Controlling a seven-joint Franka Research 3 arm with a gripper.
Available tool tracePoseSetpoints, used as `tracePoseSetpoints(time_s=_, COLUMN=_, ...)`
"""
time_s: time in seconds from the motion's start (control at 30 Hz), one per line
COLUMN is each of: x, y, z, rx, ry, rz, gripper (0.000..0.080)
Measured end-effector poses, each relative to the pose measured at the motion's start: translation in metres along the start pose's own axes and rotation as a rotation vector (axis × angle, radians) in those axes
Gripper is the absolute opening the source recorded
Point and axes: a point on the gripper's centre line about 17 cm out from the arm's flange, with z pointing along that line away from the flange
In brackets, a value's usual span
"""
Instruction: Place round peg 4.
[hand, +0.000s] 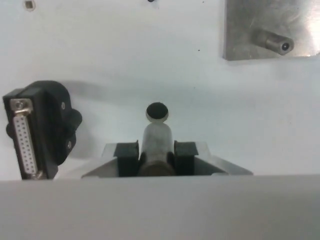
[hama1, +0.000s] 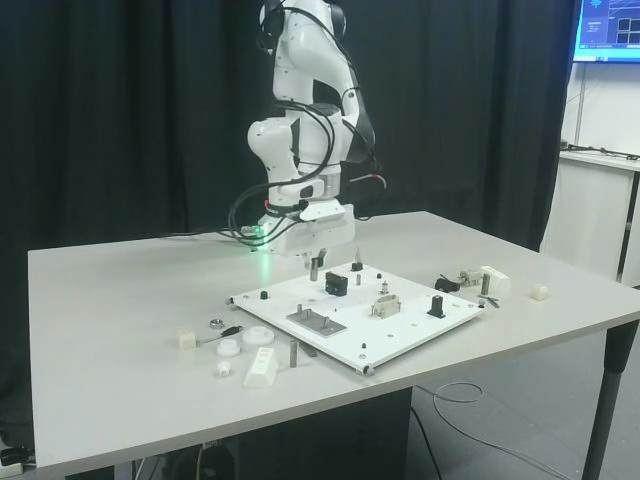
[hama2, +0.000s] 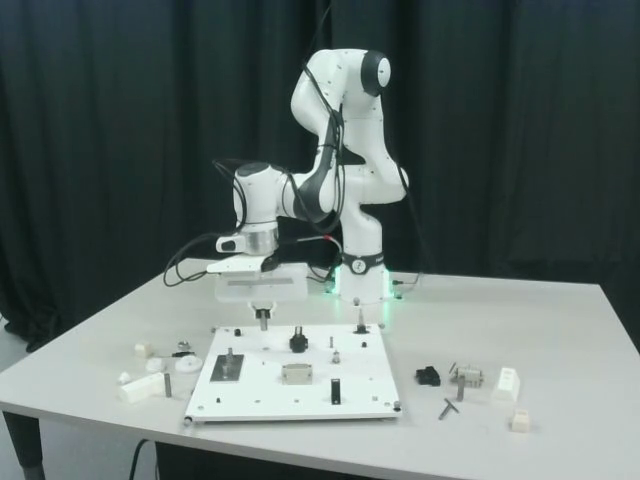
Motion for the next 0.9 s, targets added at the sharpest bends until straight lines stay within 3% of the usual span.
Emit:
tracePoseSetpoints(time_s=0.33, x=-0.006, y=0.018, z=-0.003, rx=-0.029, ry=-0.007, rz=-0.008, gripper=0.0145)
tracePoseSetpoints(time_s=0.63, x=-0.023, y=0.062, z=-0.007, rx=-0.085, ry=-0.012, rz=-0.030, gripper=0.0145)
tracePoseSetpoints(time_s=0.9, x=-0.046, y=0.121, z=-0.011, rx=-0.143, ry=0.006, rz=-0.053, gripper=0.0145)
